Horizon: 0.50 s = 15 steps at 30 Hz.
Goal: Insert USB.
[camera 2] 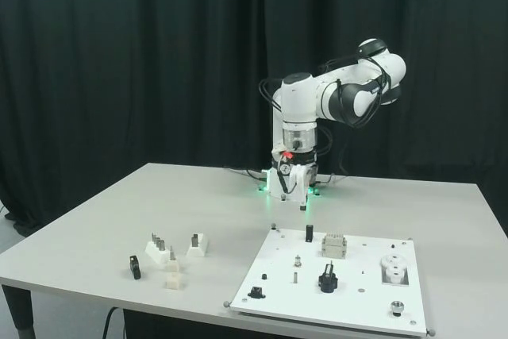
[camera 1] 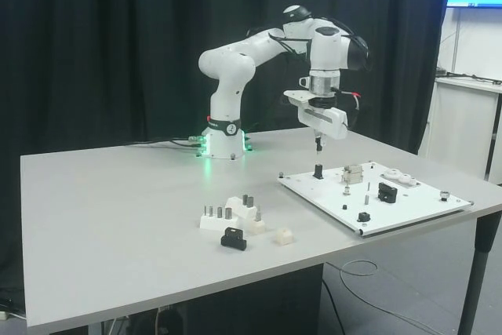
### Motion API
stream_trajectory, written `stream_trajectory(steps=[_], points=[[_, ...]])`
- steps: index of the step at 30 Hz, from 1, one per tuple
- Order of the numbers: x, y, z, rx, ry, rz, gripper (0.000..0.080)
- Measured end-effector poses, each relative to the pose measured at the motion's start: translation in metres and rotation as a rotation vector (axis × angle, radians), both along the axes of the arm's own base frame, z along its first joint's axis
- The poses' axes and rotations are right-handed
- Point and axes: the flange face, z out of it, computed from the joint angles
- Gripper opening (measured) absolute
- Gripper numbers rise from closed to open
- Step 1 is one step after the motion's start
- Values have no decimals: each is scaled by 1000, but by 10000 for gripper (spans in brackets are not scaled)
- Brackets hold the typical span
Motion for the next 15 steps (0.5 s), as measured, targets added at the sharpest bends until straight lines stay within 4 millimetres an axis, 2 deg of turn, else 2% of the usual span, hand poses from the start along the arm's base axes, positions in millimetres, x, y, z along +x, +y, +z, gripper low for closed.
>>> stream_trajectory(steps=[15], points=[[-3,9,-22,7,32,-22,67]])
